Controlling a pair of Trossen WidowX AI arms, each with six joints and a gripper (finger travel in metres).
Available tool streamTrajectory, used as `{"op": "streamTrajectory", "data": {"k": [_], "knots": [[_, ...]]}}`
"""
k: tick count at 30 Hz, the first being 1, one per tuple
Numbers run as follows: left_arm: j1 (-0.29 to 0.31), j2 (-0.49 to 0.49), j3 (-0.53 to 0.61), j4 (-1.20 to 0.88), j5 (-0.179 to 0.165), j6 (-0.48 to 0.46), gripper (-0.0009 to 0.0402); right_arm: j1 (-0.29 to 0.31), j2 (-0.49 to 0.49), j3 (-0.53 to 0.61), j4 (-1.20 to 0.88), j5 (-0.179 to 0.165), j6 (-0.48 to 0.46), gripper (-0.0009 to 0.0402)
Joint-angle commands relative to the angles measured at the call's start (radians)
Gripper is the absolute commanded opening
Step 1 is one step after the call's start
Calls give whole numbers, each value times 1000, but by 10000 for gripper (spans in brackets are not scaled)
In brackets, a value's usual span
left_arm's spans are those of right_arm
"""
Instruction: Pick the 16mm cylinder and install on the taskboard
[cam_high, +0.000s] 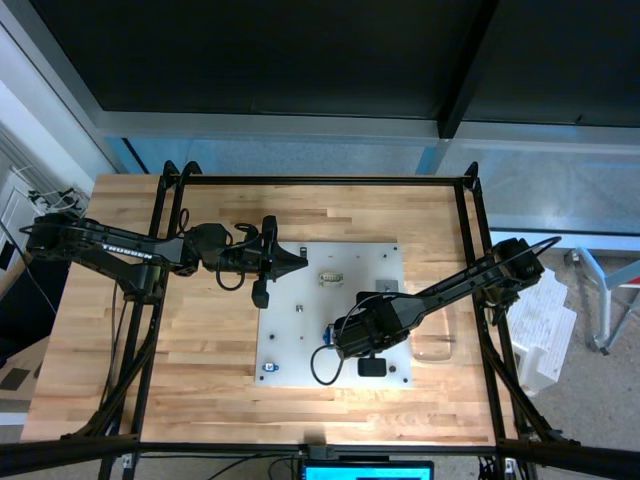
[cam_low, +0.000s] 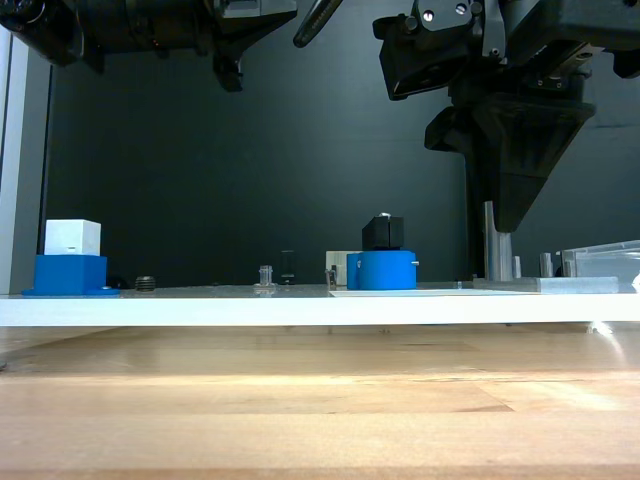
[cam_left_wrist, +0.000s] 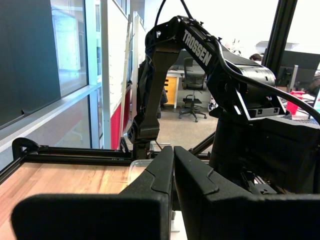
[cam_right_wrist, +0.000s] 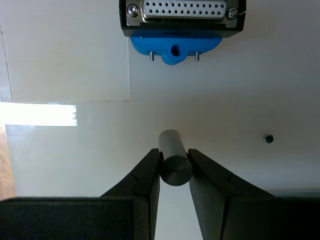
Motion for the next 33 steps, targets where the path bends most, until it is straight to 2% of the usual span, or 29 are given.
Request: {"op": "streamTrajectory", "data": {"k": [1, 25, 33], "knots": [[0, 0, 0, 0, 0, 0, 0, 0, 1, 0, 0, -1, 0, 12], [0, 0, 0, 0, 0, 0, 0, 0, 3, -15, 14, 0, 0, 12], [0, 0, 0, 0, 0, 0, 0, 0, 3, -58, 60, 0, 1, 12]]}}
